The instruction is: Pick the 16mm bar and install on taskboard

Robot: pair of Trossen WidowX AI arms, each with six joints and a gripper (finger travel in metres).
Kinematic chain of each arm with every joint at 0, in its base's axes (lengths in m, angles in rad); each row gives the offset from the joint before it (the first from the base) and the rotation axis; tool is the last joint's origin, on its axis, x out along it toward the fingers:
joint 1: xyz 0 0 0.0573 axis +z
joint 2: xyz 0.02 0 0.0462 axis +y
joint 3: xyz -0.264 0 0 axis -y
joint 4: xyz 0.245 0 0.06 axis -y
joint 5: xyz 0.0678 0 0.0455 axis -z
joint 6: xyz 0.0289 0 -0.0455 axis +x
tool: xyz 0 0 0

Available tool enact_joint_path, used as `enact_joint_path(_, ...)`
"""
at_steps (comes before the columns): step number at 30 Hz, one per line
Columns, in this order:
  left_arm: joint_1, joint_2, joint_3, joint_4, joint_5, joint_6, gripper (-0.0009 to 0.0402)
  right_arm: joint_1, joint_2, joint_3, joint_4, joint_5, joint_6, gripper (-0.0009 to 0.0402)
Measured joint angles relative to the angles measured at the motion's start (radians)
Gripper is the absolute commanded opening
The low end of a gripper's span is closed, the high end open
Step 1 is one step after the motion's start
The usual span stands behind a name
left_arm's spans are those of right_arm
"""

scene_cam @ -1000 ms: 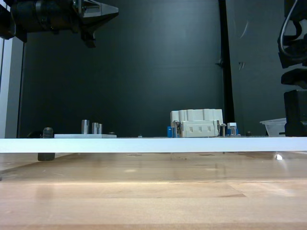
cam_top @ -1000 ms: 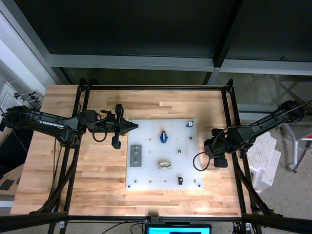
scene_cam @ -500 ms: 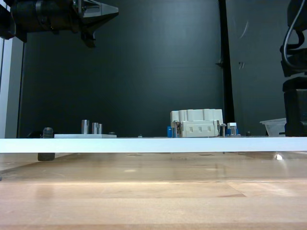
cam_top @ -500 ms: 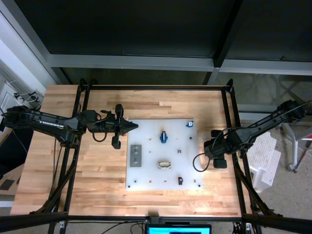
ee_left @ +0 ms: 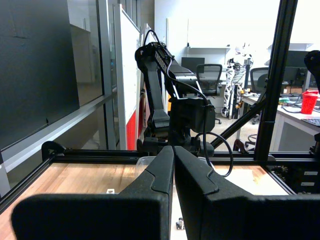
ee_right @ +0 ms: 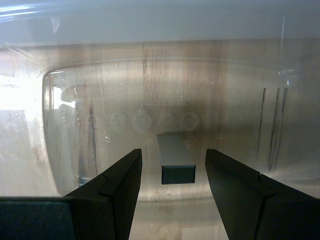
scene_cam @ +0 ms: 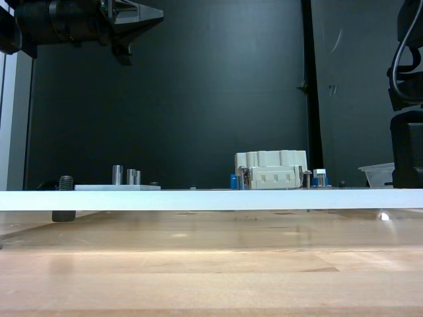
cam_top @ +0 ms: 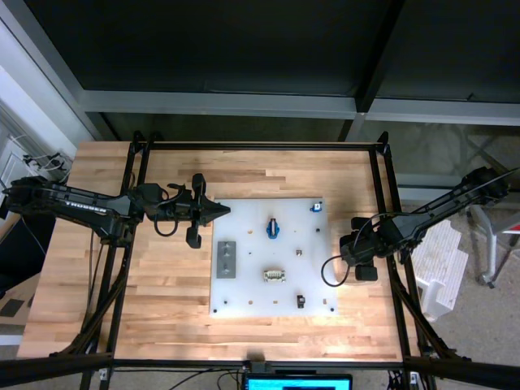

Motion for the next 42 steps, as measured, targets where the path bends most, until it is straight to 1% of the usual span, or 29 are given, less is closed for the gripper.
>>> enact_joint_path(6, 0.000, 0.000, 0.000, 0.000, 0.000, 0.000, 0.0000, 0.000, 0.000, 0.000, 0.000, 0.000, 0.000, 0.0176)
enact_joint_path(9, 0.000, 0.000, 0.000, 0.000, 0.000, 0.000, 0.0000, 0.001, 0.000, 0.000, 0.001, 0.000, 0.000, 0.0168)
enact_joint_path(25, 0.000, 0.000, 0.000, 0.000, 0.000, 0.000, 0.0000, 0.002, 0.000, -0.002, 0.005, 0.000, -0.003, 0.0074)
enact_joint_path(36, 0.000, 0.000, 0.000, 0.000, 0.000, 0.000, 0.0000, 0.002, 0.000, -0.002, 0.005, 0.000, -0.003, -0.0002)
enact_joint_path(42, 0.000, 0.000, 0.000, 0.000, 0.000, 0.000, 0.0000, 0.002, 0.000, -0.002, 0.005, 0.000, -0.003, 0.0008)
